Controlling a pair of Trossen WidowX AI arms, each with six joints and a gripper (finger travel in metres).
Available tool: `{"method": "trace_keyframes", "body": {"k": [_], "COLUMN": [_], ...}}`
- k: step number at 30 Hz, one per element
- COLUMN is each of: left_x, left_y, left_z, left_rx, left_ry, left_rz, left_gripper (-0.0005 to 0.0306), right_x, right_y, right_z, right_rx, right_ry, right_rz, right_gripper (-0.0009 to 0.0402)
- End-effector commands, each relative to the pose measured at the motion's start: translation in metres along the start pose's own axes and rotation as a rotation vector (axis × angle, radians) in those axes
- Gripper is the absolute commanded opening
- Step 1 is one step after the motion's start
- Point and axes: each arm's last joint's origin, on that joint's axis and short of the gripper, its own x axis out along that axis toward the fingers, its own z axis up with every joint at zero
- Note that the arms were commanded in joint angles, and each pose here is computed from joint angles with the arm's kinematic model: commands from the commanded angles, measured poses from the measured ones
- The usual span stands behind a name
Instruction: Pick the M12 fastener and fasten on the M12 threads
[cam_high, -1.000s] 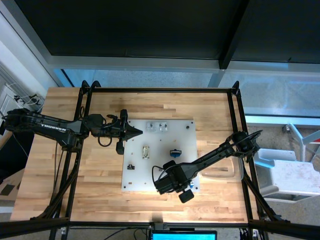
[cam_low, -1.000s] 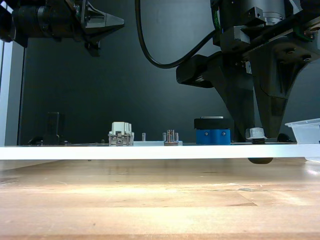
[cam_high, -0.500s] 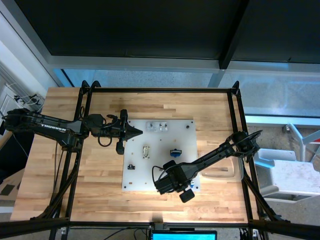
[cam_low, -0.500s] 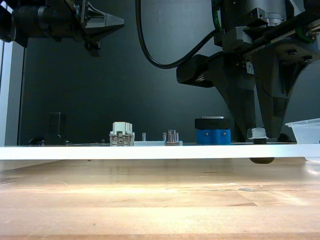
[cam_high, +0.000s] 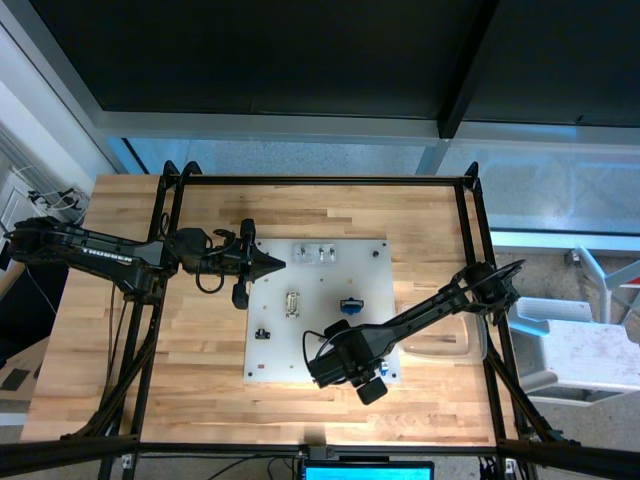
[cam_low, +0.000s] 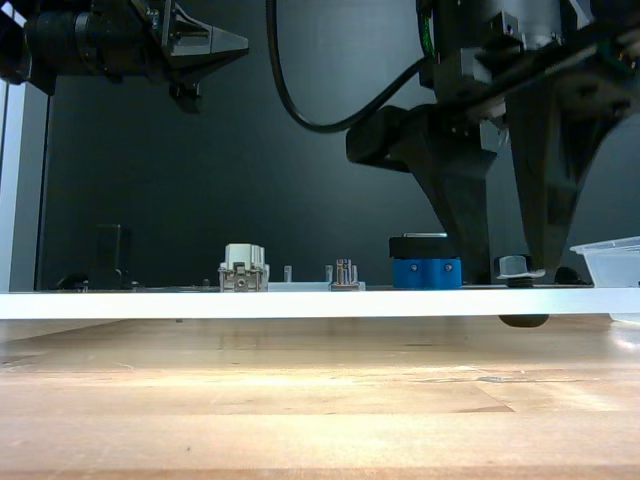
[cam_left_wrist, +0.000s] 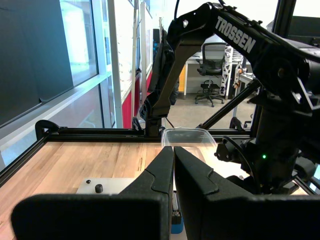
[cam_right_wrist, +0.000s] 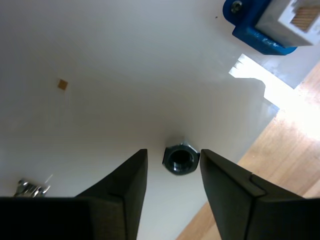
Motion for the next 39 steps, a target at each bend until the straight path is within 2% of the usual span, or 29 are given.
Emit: {"method": "trace_keyframes", "body": {"k": [1, 5, 14, 16, 21, 26, 34, 37, 39], "left_x": [0.000, 0.000, 0.000, 0.000, 0.000, 0.000, 0.000, 0.000, 0.000], "left_y": [0.000, 0.000, 0.000, 0.000, 0.000, 0.000, 0.000, 0.000, 0.000], "left_z": [0.000, 0.000, 0.000, 0.000, 0.000, 0.000, 0.000, 0.000, 0.000], "left_rx": [0.000, 0.000, 0.000, 0.000, 0.000, 0.000, 0.000, 0.000, 0.000], "left_ry": [0.000, 0.000, 0.000, 0.000, 0.000, 0.000, 0.000, 0.000, 0.000], "left_rz": [0.000, 0.000, 0.000, 0.000, 0.000, 0.000, 0.000, 0.000, 0.000], "left_gripper": [0.0000, 0.0000, 0.0000, 0.0000, 0.0000, 0.0000, 0.0000, 0.0000, 0.0000], "right_x": [-0.010, -0.023, -0.047, -0.048, -0.047, -0.047, -0.047, -0.047, -0.047], "right_y": [0.000, -0.001, 0.000, 0.000, 0.000, -0.001, -0.003, -0.003, -0.002], "right_z": [0.001, 0.002, 0.012, 0.012, 0.015, 0.014, 0.013, 0.014, 0.015], "right_rx": [0.000, -0.018, -0.318, -0.396, -0.501, -0.536, -0.672, -0.809, -0.967], "right_ry": [0.027, 0.066, 0.082, 0.081, 0.053, 0.070, 0.072, 0.056, 0.032], "right_rz": [-0.003, -0.002, 0.026, 0.030, 0.025, 0.027, 0.034, 0.038, 0.059], "right_gripper": [0.0174, 0.0182, 0.0179, 0.0176, 0.0165, 0.0153, 0.0138, 0.0137, 0.0138]}}
